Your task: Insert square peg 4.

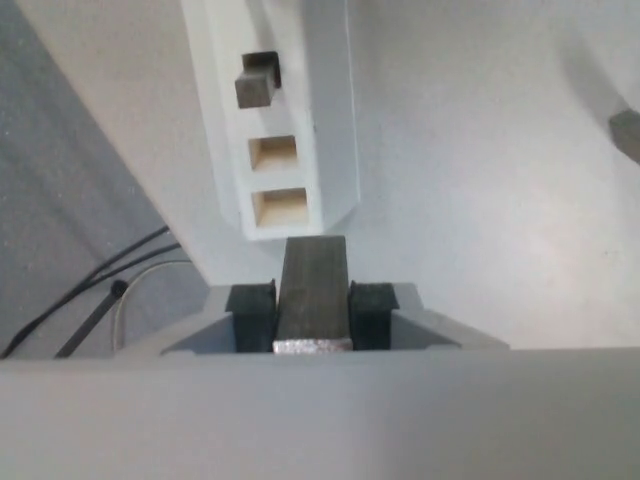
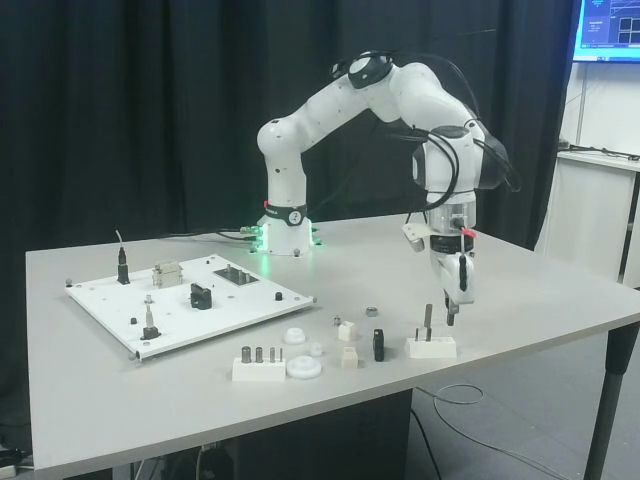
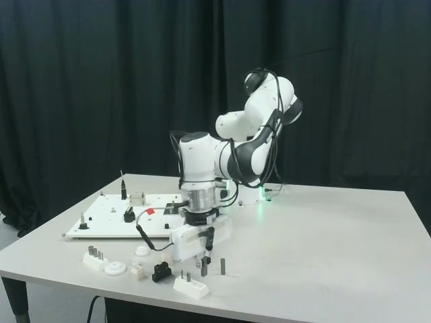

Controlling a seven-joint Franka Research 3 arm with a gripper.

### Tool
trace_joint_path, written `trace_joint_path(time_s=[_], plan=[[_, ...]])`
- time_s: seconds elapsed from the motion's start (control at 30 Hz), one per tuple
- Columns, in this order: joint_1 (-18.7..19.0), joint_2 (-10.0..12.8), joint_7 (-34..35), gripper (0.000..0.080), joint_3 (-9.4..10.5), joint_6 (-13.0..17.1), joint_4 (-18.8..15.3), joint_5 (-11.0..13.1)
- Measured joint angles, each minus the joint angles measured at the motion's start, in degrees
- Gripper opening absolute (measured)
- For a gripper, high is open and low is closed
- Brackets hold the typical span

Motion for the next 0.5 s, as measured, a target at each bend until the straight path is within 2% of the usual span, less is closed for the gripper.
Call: trace_joint_path(time_s=[0.27, 0.5], plan=[[1.6, 0.0, 0.1, 0.0154, -2.56, -2.0, 0.0, 0.0], [2.2, 0.1, 0.1, 0.0154, -3.5, -2.6, -0.1, 0.0]])
